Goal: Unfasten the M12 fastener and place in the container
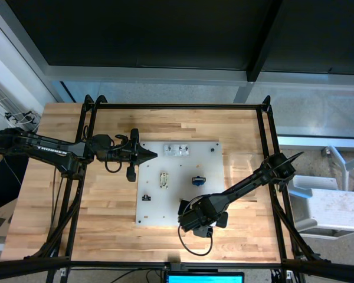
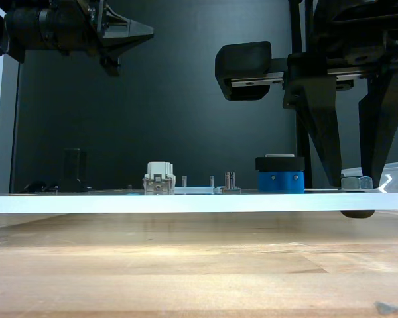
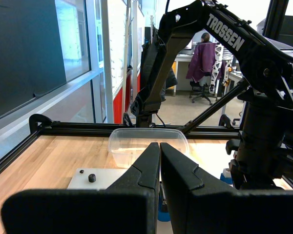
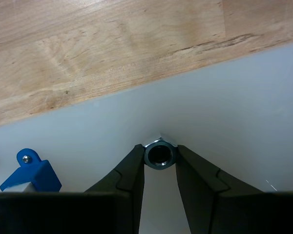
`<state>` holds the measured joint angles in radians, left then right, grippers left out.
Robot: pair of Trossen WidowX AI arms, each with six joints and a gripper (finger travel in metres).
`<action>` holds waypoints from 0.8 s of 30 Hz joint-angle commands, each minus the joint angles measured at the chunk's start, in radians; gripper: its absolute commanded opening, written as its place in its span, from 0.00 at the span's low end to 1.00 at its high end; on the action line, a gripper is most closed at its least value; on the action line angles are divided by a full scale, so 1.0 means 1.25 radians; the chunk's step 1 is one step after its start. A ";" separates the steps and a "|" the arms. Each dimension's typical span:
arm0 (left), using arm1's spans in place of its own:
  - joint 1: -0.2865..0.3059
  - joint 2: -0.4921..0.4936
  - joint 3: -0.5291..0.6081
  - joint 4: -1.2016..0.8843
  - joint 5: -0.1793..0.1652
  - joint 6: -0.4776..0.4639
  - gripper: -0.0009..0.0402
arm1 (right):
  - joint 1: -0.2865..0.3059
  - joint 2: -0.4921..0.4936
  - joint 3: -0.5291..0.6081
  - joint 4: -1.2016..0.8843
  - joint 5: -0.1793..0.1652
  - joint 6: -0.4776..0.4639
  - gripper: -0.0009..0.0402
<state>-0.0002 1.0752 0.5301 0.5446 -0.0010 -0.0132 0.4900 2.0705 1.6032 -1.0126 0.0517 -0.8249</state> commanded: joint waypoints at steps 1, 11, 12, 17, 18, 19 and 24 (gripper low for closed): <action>0.000 0.000 0.000 0.000 0.000 0.000 0.02 | 0.001 0.000 0.000 0.001 -0.002 0.004 0.16; 0.000 0.000 0.000 0.000 0.000 0.000 0.02 | 0.001 -0.013 0.000 -0.002 -0.002 0.008 0.54; 0.000 0.000 0.000 0.000 0.000 0.000 0.02 | 0.002 -0.016 0.000 -0.002 -0.002 0.013 0.56; 0.000 0.000 0.000 0.000 0.000 0.000 0.02 | 0.002 -0.049 0.000 -0.008 -0.002 0.193 0.62; 0.000 0.000 0.000 0.000 0.000 0.000 0.02 | 0.002 -0.057 0.000 -0.009 -0.001 0.257 0.62; 0.000 0.000 0.000 0.000 0.000 0.000 0.02 | 0.002 -0.066 0.000 -0.011 -0.001 0.335 0.62; 0.000 0.000 0.000 0.000 0.000 0.000 0.02 | 0.005 -0.098 -0.003 -0.014 -0.005 0.737 0.52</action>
